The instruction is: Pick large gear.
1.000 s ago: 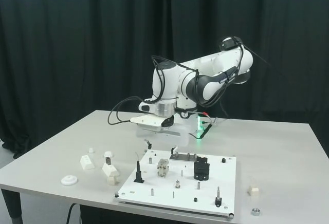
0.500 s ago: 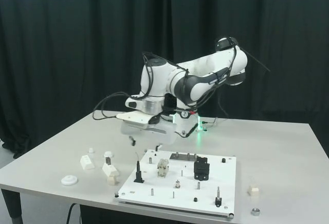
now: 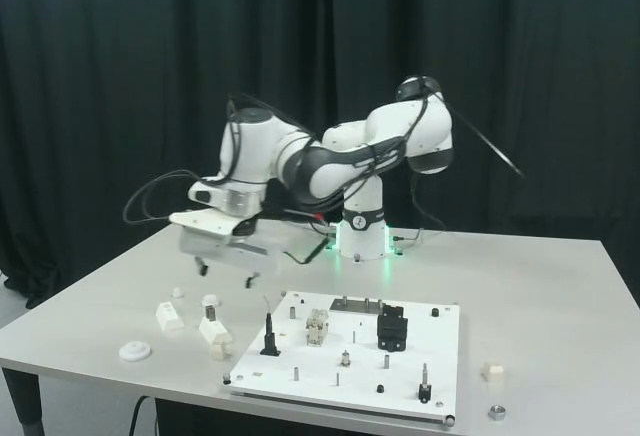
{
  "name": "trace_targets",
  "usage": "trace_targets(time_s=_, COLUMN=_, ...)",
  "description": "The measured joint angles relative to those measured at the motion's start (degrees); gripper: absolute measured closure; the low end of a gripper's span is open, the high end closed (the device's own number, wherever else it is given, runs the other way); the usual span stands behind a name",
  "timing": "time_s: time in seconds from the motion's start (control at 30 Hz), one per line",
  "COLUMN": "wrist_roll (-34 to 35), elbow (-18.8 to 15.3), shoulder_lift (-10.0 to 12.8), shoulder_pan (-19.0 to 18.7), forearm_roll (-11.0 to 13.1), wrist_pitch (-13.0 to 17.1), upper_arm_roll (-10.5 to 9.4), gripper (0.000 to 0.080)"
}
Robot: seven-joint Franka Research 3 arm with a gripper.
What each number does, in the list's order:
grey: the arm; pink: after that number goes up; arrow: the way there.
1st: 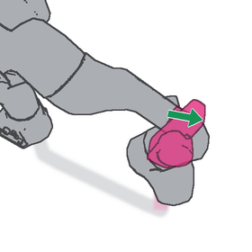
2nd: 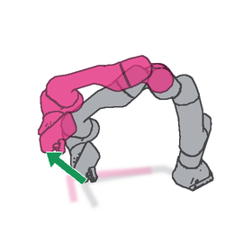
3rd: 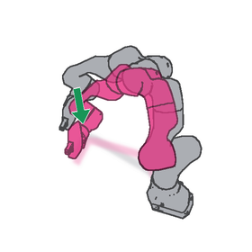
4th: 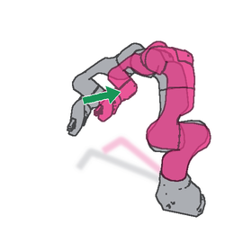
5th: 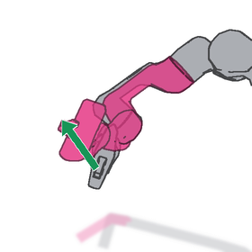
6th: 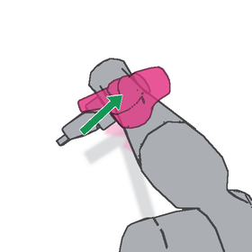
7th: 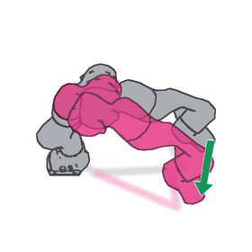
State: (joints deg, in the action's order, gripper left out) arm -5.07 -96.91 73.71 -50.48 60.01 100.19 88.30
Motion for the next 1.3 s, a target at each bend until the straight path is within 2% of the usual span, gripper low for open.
trace_targets(time_s=0.2, wrist_roll=-2.0, elbow=4.8, shoulder_lift=0.8, shoulder_pan=6.1, forearm_roll=0.1, wrist_pitch=0.0, upper_arm_roll=-1.18, gripper=0.0003)
trace_targets(time_s=0.5, wrist_roll=-3.8, elbow=12.0, shoulder_lift=1.9, shoulder_pan=15.0, forearm_roll=0.4, wrist_pitch=0.2, upper_arm_roll=-4.12, gripper=0.0003)
trace_targets(time_s=0.83, wrist_roll=-4.4, elbow=19.2, shoulder_lift=2.5, shoulder_pan=24.0, forearm_roll=0.5, wrist_pitch=1.6, upper_arm_roll=-9.27, gripper=0.0003)
trace_targets(time_s=1.17, wrist_roll=-5.2, elbow=24.8, shoulder_lift=2.7, shoulder_pan=30.9, forearm_roll=-0.1, wrist_pitch=2.0, upper_arm_roll=-13.89, gripper=0.0003)
trace_targets(time_s=1.3, wrist_roll=-5.2, elbow=27.0, shoulder_lift=2.7, shoulder_pan=33.4, forearm_roll=-1.0, wrist_pitch=2.1, upper_arm_roll=-15.79, gripper=0.0003)
